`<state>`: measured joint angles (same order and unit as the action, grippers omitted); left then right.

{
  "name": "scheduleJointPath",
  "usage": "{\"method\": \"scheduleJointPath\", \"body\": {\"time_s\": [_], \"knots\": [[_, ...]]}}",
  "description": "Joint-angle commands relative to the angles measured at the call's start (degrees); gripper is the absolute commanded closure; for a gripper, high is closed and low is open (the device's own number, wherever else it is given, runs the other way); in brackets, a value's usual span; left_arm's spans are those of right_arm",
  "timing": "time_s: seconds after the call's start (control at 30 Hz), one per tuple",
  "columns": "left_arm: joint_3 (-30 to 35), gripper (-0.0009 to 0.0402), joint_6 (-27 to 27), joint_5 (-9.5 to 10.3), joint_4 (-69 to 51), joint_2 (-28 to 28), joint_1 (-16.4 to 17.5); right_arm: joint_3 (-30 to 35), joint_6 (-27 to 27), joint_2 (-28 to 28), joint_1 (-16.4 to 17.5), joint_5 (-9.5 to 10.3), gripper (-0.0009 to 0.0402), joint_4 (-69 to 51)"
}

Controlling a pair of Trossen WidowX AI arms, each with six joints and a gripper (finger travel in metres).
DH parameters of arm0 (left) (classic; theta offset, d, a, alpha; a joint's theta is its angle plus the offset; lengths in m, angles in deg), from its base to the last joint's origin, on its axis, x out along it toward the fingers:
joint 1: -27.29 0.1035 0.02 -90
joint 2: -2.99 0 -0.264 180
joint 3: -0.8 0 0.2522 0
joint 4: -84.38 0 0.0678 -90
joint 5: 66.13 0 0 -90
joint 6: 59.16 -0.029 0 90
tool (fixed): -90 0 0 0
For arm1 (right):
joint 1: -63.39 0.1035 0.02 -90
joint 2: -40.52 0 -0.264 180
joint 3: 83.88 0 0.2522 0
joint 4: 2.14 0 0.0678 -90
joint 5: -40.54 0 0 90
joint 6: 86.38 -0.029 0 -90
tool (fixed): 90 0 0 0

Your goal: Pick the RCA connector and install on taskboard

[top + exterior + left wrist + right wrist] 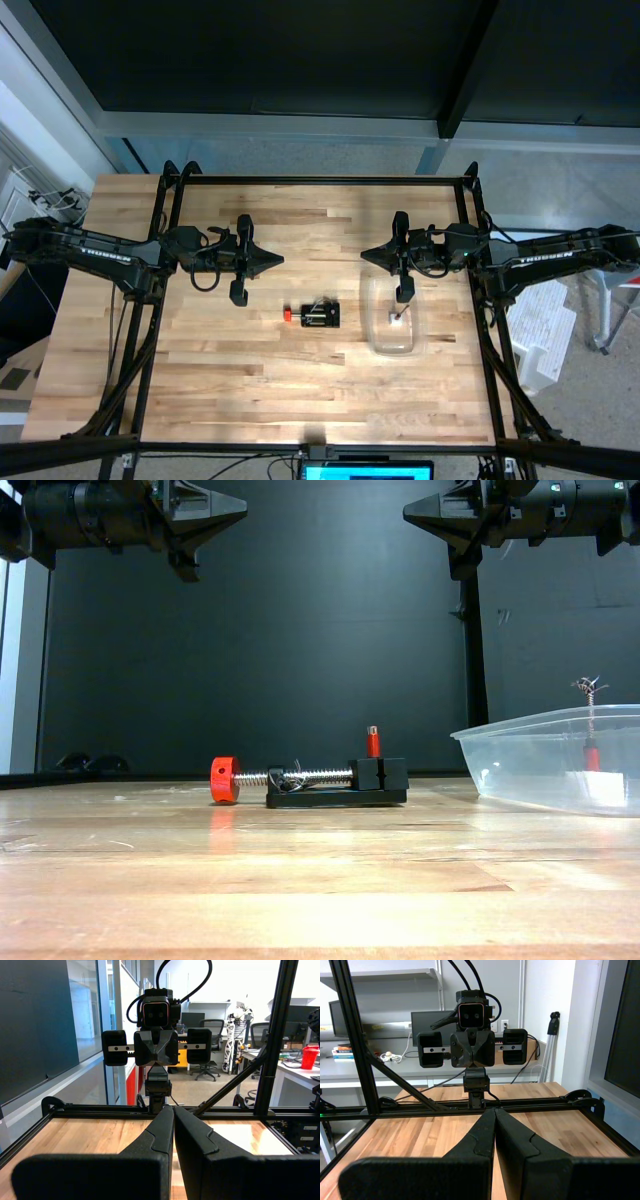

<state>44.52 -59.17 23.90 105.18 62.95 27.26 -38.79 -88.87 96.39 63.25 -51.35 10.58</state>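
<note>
The taskboard (320, 316) is a small black block with a red knob at its left end, lying mid-table; the low view shows the taskboard (336, 781) with a silvery screw and a short upright red stub. The RCA connector (397, 318), red with a twisted wire, stands inside the clear tray (381, 340) to the right. In the low view the RCA connector (591, 752) rises just above the tray (520, 758) rim. My left gripper (277, 262) hangs shut high above the table, left of the board. My right gripper (365, 256) hangs shut behind the tray.
A black frame (320, 181) runs around the wooden table (250, 390). The two arms face each other, tips pointing inward, both well above the surface. A screen (366, 470) sits at the near edge.
</note>
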Motion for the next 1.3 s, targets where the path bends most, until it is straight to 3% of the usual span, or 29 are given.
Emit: {"method": "scheduleJointPath", "body": {"time_s": [0.03, 0.43, 0.6, 0.77, 1.17, 1.3], "knots": [[0.0, 0.0393, 0.0, 0.0, 0.0, 0.0, 0.0, 0.0, 0.0, 0.0, 0.0, -0.02, 0.0393, 0.0], [0.0, 0.0393, 0.0, 0.0, 0.0, 0.0, 0.0, 0.0, -0.1, 0.0, 0.0, 0.07, 0.0393, 0.3], [0.0, 0.0393, 0.0, 0.0, 0.0, 0.0, 0.0, 0.0, -0.5, -0.7, 0.2, 4.07, 0.0393, -0.8], [0.0, 0.0393, 0.0, 0.0, 0.0, 0.0, 0.0, 1.2, -2.1, -3.3, 0.5, 1.25, 0.0393, -12.4], [0.0, 0.0393, 0.0, 0.0, 0.0, 0.0, 0.0, 9.8, -1.9, -6.3, 6.0, 1.2, 0.0393, -45.0], [0.0, 0.0393, 0.0, 0.0, 0.0, 0.0, 0.0, 12.8, -3.1, -6.3, 8.2, -2.12, 0.0393, -53.5]]}}
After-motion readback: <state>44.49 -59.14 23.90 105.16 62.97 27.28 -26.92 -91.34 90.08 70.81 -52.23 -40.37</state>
